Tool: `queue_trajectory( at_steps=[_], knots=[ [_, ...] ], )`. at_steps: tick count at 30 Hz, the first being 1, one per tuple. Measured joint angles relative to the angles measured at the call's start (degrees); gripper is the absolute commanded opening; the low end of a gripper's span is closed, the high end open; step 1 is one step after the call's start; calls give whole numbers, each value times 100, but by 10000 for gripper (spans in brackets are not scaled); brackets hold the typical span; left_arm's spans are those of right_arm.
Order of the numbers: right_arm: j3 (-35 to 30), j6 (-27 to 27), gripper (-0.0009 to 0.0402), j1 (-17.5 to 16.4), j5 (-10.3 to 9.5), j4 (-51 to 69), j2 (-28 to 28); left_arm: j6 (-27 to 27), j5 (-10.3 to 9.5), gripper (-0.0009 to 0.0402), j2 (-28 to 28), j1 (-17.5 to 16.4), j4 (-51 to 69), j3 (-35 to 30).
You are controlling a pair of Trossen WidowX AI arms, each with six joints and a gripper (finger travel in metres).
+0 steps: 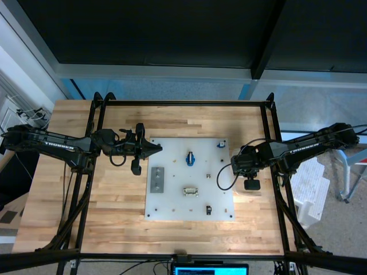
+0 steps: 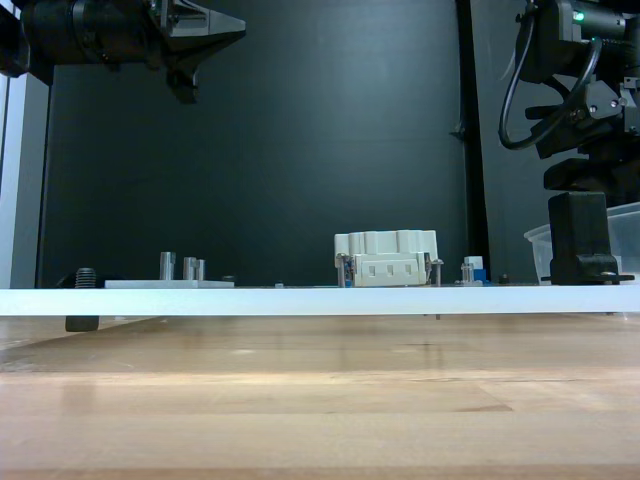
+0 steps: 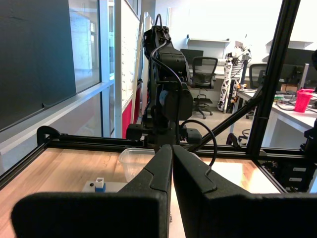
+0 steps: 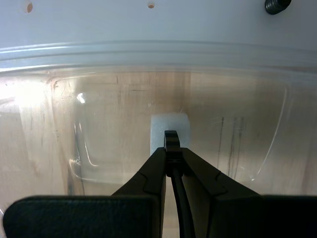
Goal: Pick the USB connector and install on taskboard
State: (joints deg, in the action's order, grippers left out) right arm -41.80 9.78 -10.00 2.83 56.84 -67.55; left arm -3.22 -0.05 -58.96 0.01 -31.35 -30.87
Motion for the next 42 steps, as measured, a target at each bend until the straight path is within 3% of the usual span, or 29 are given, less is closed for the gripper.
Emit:
queue_trajectory(
  at_steps=[12,16,21,25,33,42],
  knots=[
    [-87,52,0,0,44,304,116,-2,0,0,0,0,2,0],
    [-11,297,0,0,50,96,205,0,0,0,0,0,2,0],
    [94,374,0,0,-81,127,302,-2,0,0,0,0,2,0],
    [103,728,0,0,-138,118,417,-2,0,0,0,0,2,0],
    [125,885,0,-2,59,87,549,-2,0,0,0,0,0,0],
    [197,944,0,-24,59,24,610,0,0,0,0,0,2,0]
  ],
)
